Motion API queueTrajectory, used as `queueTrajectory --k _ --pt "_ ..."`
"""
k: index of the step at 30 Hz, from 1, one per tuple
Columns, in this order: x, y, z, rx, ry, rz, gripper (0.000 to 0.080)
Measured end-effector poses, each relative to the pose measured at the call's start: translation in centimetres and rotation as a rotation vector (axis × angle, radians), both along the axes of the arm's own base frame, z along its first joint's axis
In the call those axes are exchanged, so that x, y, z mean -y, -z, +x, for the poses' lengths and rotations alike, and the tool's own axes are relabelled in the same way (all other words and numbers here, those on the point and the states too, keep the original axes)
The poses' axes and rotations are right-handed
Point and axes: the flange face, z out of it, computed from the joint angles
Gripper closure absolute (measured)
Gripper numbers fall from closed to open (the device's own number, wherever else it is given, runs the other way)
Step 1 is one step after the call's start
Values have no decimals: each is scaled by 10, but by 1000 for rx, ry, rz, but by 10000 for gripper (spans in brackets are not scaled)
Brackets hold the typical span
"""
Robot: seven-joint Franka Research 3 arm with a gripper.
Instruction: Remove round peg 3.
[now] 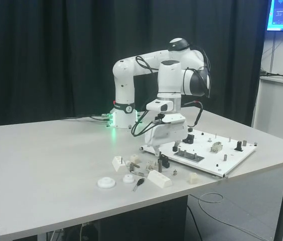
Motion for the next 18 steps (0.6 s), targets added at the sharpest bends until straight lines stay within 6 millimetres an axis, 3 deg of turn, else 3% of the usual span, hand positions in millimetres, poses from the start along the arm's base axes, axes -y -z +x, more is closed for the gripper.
queueTrajectory --k 18 --pt "-3 -13 6 14 -14 -11 3"
